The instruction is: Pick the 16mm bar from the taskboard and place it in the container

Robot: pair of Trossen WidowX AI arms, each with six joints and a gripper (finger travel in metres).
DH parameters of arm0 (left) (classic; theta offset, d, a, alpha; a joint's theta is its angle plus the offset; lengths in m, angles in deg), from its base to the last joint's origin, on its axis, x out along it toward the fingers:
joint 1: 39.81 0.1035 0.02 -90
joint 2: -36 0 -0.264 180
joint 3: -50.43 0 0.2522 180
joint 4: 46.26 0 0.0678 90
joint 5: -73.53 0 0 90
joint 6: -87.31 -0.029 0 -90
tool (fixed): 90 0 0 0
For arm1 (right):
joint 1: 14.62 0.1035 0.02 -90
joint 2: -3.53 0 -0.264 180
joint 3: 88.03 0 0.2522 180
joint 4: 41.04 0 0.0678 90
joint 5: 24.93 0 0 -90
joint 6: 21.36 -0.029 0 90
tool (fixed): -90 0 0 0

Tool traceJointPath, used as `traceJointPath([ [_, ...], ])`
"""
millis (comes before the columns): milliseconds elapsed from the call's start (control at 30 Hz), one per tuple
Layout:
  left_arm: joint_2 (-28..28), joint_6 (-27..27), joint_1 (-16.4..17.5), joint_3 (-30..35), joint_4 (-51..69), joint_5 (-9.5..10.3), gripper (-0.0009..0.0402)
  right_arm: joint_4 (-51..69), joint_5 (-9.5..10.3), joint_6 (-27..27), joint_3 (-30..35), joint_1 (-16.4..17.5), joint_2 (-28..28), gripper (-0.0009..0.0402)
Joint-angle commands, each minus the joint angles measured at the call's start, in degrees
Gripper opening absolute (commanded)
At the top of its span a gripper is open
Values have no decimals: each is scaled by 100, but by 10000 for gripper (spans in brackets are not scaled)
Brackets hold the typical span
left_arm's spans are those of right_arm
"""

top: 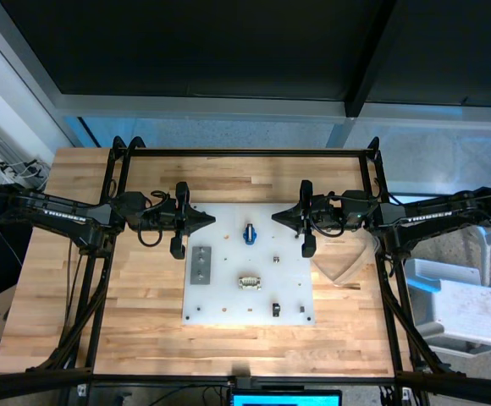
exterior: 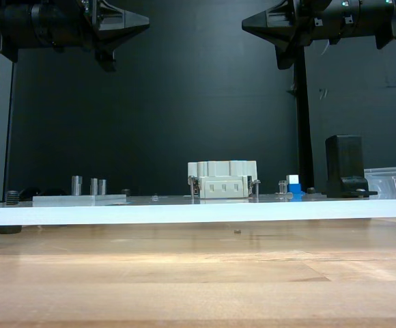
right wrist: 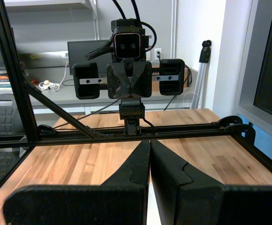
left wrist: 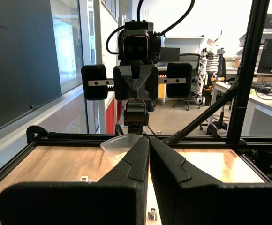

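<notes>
White and flat, your taskboard lay mid-frame on the planked wooden table. Nearest you sat the small black part, then the silver connector. To its left, the grey holed metal block held three short upright bars; which was the 16mm one, you couldn't tell. The clear rounded container sat just right of the board. Beyond, the left gripper and right gripper hovered high, tips facing, each with its fingers pressed together.

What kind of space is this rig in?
Probably a robotics lab: desks with monitors and an office chair behind a framed wooden table. Left hand and right hand hover shut above the far edge of the taskboard.
</notes>
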Motion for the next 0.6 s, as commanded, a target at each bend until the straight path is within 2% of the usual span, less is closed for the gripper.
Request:
traceJointPath([
  [33, 2, 0, 0, 0, 0, 0, 0, 2, 0, -2, 0, 2, 0, 0],
  [467, 2, 0, 2, 0, 0, 0, 0, 39, 7, -7, 2, 2, 0, 0],
  [600, 0, 0, 2, 0, 0, 0, 0, 688, 2, -2, 216, 4, 0, 0],
])
